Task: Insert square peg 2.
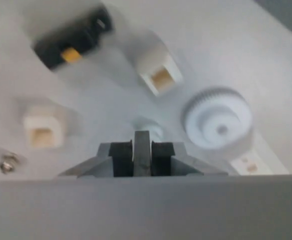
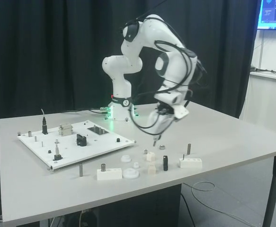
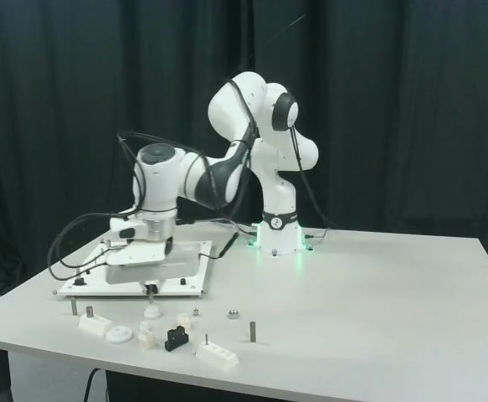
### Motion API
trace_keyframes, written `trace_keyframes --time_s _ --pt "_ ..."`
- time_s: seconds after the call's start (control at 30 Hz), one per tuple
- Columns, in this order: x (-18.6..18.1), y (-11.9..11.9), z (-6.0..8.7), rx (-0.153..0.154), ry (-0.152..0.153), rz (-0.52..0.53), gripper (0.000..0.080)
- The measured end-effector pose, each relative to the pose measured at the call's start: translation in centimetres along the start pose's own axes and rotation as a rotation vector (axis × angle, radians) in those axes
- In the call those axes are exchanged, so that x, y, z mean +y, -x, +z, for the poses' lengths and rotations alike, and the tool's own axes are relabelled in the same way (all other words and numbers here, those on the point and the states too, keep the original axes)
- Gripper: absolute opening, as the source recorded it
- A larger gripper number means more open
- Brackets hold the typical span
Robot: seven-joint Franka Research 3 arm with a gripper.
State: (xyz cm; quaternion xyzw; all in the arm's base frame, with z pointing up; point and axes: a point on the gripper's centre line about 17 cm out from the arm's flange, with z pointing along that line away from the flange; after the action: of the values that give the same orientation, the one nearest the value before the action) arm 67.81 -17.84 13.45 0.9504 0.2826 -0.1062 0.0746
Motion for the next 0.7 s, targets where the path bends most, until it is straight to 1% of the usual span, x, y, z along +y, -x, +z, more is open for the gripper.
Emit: trace_keyframes --time_s 0.13,0.33,0.57,0.7 --pt "1.9 2.2 0.7 -0.012 -0.003 0.034 0.0075" --pt "4.6 5.5 1.9 -0.022 -0.008 0.081 0.0075" --pt "7.4 8.6 3.1 -0.016 -0.006 0.085 0.0075" --pt "8.9 10.5 3.8 -0.013 -0.004 0.107 0.0075"
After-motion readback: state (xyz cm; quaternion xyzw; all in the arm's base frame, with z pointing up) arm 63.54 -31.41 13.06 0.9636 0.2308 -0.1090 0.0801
